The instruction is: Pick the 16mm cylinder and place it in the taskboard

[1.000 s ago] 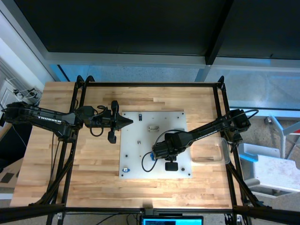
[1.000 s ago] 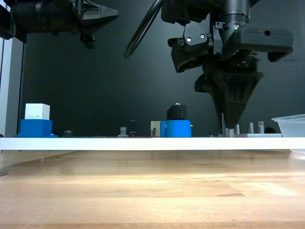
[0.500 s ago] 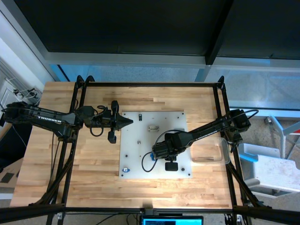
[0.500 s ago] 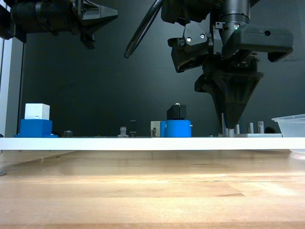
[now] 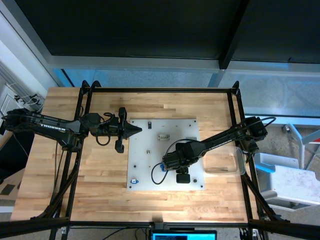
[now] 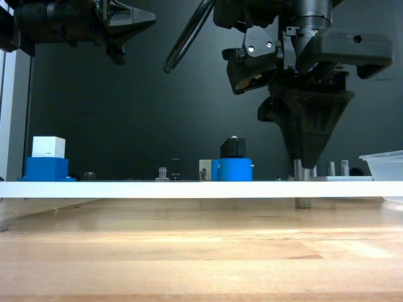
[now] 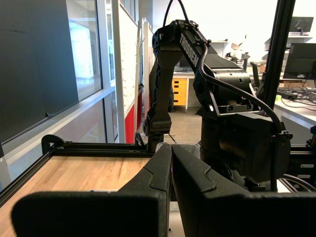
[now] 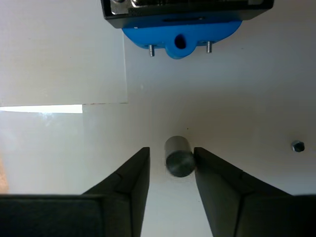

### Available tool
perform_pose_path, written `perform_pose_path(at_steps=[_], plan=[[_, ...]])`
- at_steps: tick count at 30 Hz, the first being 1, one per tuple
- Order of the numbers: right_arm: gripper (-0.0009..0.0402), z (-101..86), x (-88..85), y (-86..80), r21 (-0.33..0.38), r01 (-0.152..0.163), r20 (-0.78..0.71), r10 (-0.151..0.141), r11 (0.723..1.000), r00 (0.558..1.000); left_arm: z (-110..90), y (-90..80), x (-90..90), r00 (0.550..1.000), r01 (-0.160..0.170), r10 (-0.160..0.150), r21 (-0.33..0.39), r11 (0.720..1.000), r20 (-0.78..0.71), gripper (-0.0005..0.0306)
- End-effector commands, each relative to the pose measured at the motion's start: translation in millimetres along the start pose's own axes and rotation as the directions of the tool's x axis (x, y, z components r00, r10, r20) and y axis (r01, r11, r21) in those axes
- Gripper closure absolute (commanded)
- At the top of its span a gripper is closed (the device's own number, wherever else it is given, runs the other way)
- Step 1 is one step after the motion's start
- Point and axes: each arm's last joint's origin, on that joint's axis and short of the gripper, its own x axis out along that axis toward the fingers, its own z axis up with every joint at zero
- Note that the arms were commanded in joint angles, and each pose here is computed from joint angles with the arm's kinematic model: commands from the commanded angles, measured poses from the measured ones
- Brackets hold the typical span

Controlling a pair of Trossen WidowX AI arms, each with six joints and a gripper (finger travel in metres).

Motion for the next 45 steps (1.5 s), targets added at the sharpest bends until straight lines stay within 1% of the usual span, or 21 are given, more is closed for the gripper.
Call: perform_pose_path(at_steps=[1,9,12,17,19,23,45], plan=[[0.0241,-0.3,-0.6,0.2,-0.002,0.008,0.000,-0.008,1.000,1.000,-0.1,0.1,0.1,1.000,0.000,0.000,0.000,1.000,0.000,0.0300],[0.0211,-2.7,-5.0,0.3,-0.005,0.009,-0.005,-0.009,1.000,1.000,-0.1,0.1,0.1,1.000,0.000,0.000,0.000,1.000,0.000,0.0300],[0.0208,-3.9,-8.2,-0.2,-0.005,0.010,-0.006,-0.010,1.000,1.000,-0.1,0.1,0.1,1.000,0.000,0.000,0.000,1.000,0.000,0.0300],[0.0208,-6.8,-18.6,-1.5,-0.004,0.008,0.007,-0.008,1.000,1.000,-0.1,0.1,0.1,1.000,0.000,0.000,0.000,1.000,0.000,0.0300],[0.0208,-8.6,-22.8,-2.4,-0.004,0.017,0.009,-0.017,1.000,1.000,-0.1,0.0,0.1,1.000,0.000,0.000,0.000,1.000,0.000,0.0300],[0.0208,-11.3,-30.1,-3.5,-0.014,0.015,0.014,-0.015,1.000,1.000,-0.1,0.0,0.1,1.000,0.000,0.000,0.000,1.000,0.000,0.0300],[0.0208,-24.5,-72.6,-8.4,-0.012,-0.015,0.109,0.016,1.000,0.994,-0.1,0.0,0.1,1.000,0.000,0.000,0.000,1.000,0.000,0.0300]])
